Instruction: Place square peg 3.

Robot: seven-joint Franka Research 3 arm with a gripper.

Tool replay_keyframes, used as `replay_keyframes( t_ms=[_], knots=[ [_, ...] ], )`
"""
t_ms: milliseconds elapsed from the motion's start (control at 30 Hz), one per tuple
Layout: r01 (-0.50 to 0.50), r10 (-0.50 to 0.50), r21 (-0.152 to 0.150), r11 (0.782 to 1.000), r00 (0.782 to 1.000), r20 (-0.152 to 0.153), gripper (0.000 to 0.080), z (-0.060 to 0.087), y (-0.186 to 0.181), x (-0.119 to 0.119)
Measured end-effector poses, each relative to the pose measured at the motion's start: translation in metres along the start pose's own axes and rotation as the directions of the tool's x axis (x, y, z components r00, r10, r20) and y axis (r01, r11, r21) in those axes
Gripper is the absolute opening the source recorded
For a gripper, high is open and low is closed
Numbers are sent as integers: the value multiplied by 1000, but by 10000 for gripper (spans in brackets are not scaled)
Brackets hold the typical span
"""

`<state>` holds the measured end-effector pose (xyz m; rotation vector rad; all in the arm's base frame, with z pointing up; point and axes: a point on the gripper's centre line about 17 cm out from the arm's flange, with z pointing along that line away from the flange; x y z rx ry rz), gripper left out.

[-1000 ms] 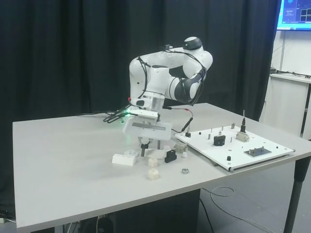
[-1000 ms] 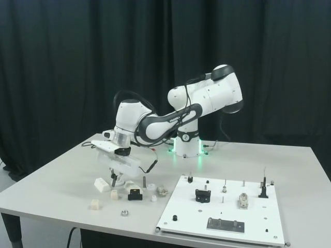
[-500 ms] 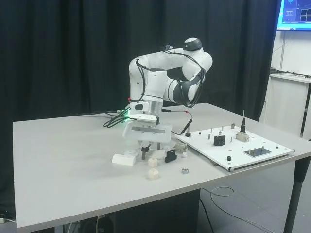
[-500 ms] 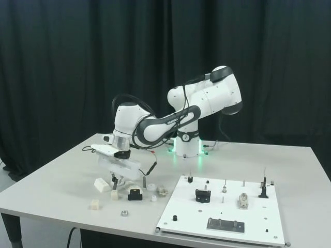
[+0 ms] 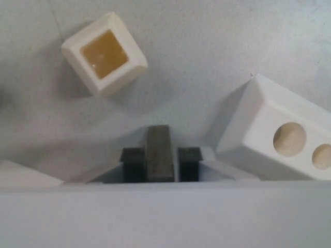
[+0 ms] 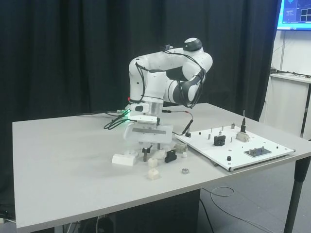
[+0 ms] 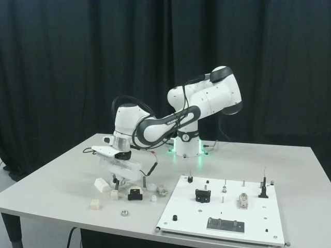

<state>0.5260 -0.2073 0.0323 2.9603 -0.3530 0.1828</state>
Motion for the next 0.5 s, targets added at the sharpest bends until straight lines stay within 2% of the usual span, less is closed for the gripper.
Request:
replay_keyframes(
  t_ms=[67,100,267,300,467,500],
  knots=[
    [-1,1,1,1000,1000,-1,110,0,0,0],
    [-2,2,2,1000,1000,-1,276,0,0,0],
    [-4,4,2,1000,1000,-2,276,0,1,1],
    [-4,4,2,1000,1000,-2,602,0,1,1],
    [-4,4,2,1000,1000,-5,602,-1,2,3],
    [-4,4,2,1000,1000,-7,765,-2,2,4]
  ],
)
